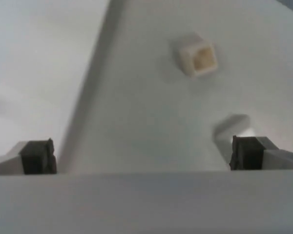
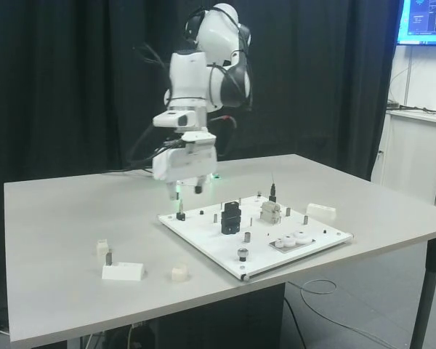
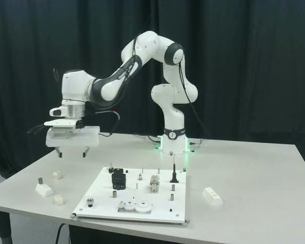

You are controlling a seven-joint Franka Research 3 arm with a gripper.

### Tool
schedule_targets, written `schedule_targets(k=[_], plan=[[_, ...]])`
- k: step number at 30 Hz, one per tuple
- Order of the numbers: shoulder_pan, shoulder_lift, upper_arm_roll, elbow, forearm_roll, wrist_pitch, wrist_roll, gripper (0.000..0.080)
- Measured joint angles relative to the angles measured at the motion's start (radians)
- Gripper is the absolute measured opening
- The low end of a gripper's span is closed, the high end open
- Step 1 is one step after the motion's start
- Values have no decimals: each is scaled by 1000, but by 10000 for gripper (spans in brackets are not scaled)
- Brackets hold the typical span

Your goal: Pick square peg 4.

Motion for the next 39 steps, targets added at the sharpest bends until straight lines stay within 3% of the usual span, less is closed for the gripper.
schedule_targets(k=[12, 22, 29, 39], plan=[[-194, 105, 62, 170, 1, -126, -325, 800], [-296, 206, 73, 321, 1, -231, -506, 800], [-341, 261, 79, 401, 1, -261, -556, 800], [-385, 324, 85, 475, 3, -264, -579, 800]])
